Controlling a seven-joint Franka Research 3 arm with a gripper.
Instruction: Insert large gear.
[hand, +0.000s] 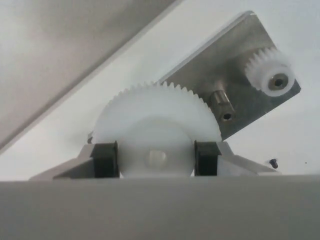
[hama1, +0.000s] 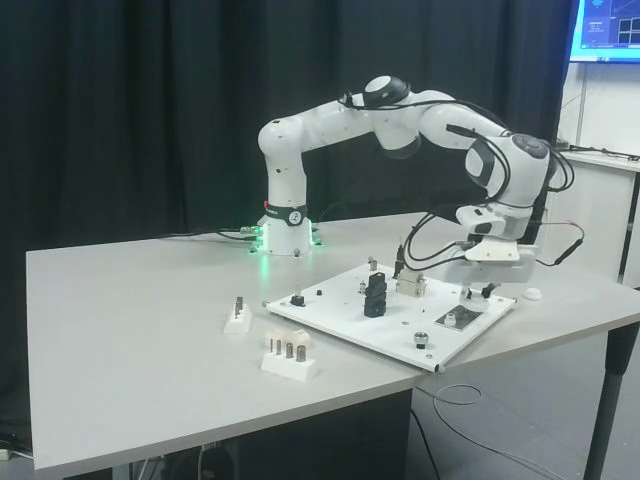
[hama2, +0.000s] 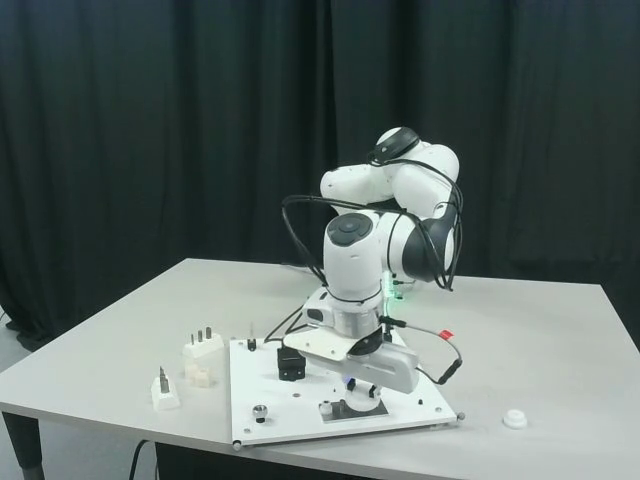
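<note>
On the grey worktop, two small white holder blocks with upright metal pins are seen towards the left of the first room view, just off the edge of the flat white square assembly board. Further right on that board a small black block-shaped fixture is standing upright, and a short metal cylinder sits near the board's front edge. The white jointed robot arm is arched over the board from its base at the back, with the wrist held above the board's right-hand part.

In the wrist view, the large white plastic toothed gear is gripped on edge between the two black pads of the claw, which is closed partway onto the gear's hub. Beyond the gear lies a grey metal plate carrying a bare metal shaft and a small white gear already mounted. The large gear appears to be held just above the plate, apart from the shaft, though the gap cannot be judged surely.

A small white round cap is lying on the worktop beyond the board's right edge.
</note>
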